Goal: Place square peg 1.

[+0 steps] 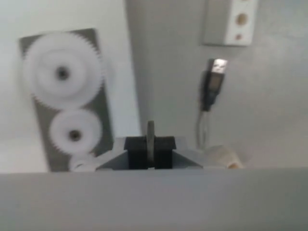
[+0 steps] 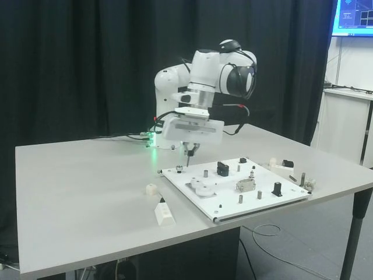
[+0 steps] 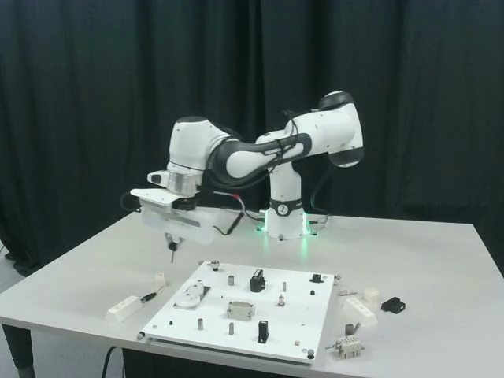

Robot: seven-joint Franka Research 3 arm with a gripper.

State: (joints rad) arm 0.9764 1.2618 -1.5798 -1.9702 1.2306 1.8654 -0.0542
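Observation:
My gripper [image 1: 150, 153] is shut on square peg 1 [image 1: 150, 134], a thin grey bar that sticks down between the black fingers [image 1: 137, 151]. From the room, the gripper [image 2: 189, 147] [image 3: 172, 242] hangs above the table at the far-left corner of the white board [image 2: 233, 195] [image 3: 244, 331], and the peg [image 2: 188, 153] [image 3: 172, 254] is well clear of the surface. In the wrist view the peg tip lies over the board's edge [image 1: 120, 72], next to two white gears [image 1: 62, 72] on a grey plate.
A black USB plug [image 1: 214, 84] with its cable lies by a white block [image 1: 231, 21] [image 2: 163, 214] [image 3: 124, 307] on the table. A small white cube [image 2: 151, 188] [image 3: 160, 279] sits nearby. The board carries several pegs, connectors and the gears [image 2: 202, 186] [image 3: 189, 297]. Loose parts [image 3: 370, 303] lie to its right.

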